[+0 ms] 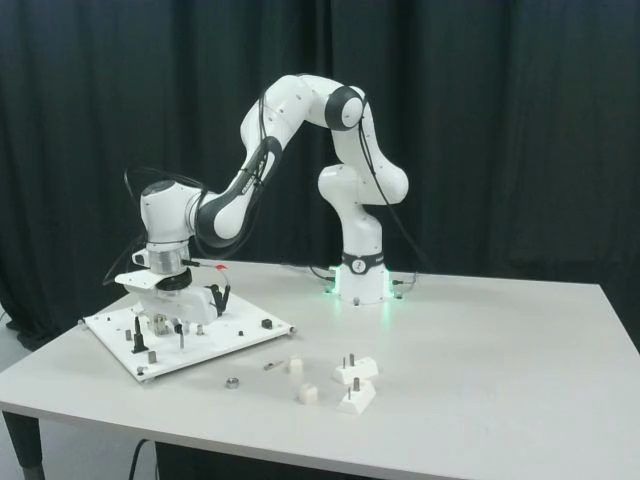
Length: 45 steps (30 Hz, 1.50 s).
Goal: Insert round peg 2.
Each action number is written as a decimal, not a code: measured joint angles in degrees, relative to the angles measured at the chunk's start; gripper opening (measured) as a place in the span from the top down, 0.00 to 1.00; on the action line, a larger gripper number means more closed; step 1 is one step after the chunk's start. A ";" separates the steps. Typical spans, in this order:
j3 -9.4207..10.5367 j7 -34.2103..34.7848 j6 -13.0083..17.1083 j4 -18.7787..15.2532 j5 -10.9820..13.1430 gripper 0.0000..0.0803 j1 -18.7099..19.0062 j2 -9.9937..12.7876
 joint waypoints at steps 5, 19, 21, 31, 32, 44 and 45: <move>0.00 0.12 0.87 -0.47 0.30 0.92 0.02 0.00; 0.01 0.66 2.22 -1.05 1.78 0.92 0.05 0.02; 0.01 0.67 2.33 -1.06 1.98 0.92 0.05 0.04; 0.01 0.68 3.38 -1.69 2.36 0.92 0.05 0.07; 0.01 0.68 3.52 -1.80 2.36 0.92 0.05 0.07; 0.01 0.68 4.26 -2.39 2.47 0.92 0.10 0.05; 0.01 0.68 4.26 -2.39 2.48 0.92 0.13 0.05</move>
